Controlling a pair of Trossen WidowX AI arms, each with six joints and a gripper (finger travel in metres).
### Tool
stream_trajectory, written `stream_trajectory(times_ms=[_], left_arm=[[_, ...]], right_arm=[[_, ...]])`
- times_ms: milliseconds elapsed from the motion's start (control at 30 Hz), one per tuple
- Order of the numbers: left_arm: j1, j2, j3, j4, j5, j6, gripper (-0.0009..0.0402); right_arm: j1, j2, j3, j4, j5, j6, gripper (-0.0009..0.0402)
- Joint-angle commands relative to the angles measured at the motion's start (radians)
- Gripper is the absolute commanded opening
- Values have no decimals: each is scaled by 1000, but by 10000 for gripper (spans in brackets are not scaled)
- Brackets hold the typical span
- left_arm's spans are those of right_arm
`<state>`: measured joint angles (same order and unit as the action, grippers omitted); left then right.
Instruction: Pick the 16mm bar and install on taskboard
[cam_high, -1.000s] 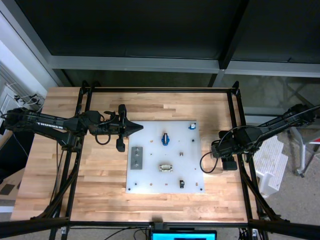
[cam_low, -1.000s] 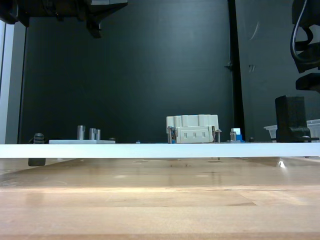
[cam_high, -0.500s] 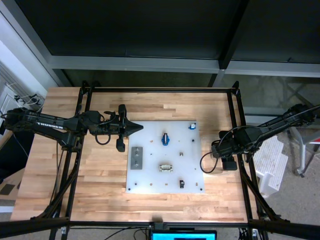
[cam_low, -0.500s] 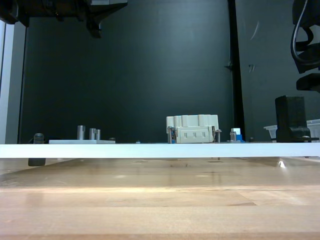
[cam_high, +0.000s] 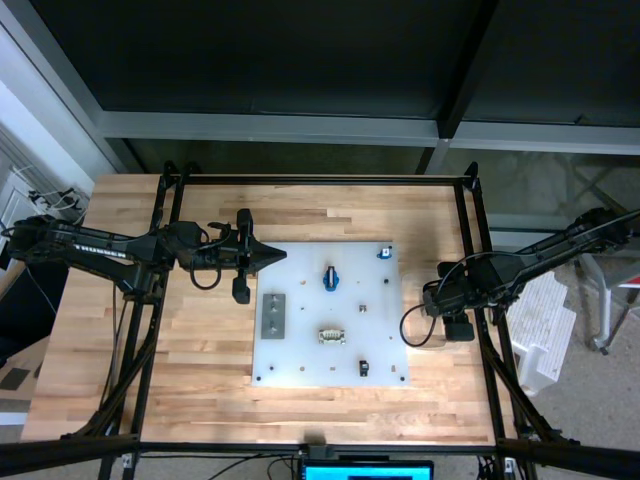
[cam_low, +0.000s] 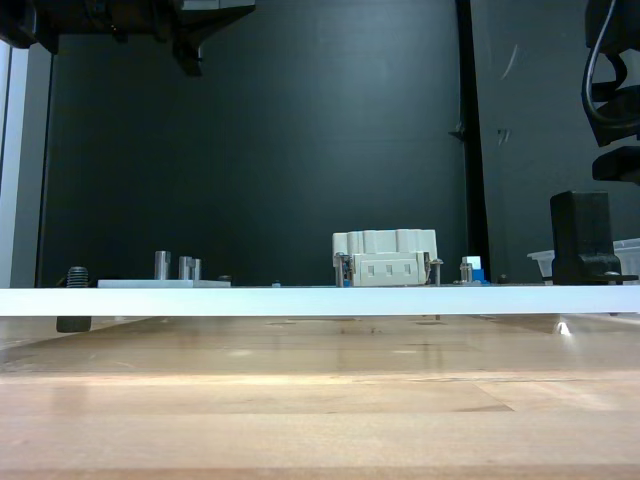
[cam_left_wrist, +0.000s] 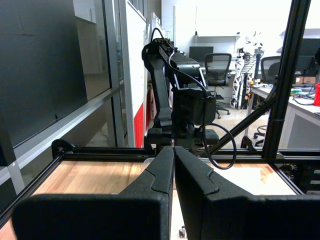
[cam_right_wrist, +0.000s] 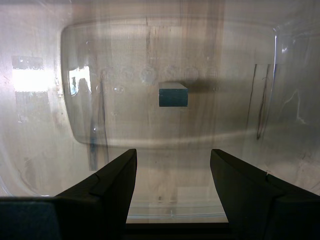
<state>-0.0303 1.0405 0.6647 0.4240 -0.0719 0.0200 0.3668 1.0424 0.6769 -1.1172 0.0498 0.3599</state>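
Note:
On the white taskboard (cam_high: 330, 345) lies a grey plate (cam_high: 273, 317), and short metal pegs (cam_low: 163, 265) stand upright on it. I cannot tell which of them is the 16mm bar. My left gripper (cam_high: 280, 256) hovers over the board's far left corner, shut with nothing in it, its fingers (cam_left_wrist: 160, 172) pressed together. My right gripper (cam_high: 447, 305) hangs past the board's right edge, pointing down. It is open (cam_right_wrist: 172, 152) over a clear tray (cam_right_wrist: 100, 100) that holds a small blue block (cam_right_wrist: 173, 94). Neither gripper holds a bar.
The board also carries a beige connector (cam_low: 385, 258), a blue knob (cam_high: 330, 278) and a small blue part (cam_high: 383, 253). A black frame (cam_high: 320, 180) rings the table. A white bin (cam_high: 545, 320) stands off the right edge.

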Motion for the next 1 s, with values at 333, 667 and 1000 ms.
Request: stream_trajectory(times_ms=[333,667,1000], left_arm=[[0,0,0,0,0,0,1],[0,0,0,0,0,0,1],[0,0,0,0,0,0,1]], right_arm=[[1,0,0,2,-25,-1,204],[0,0,0,0,-25,3,204],[2,0,0,2,-18,3,204]])
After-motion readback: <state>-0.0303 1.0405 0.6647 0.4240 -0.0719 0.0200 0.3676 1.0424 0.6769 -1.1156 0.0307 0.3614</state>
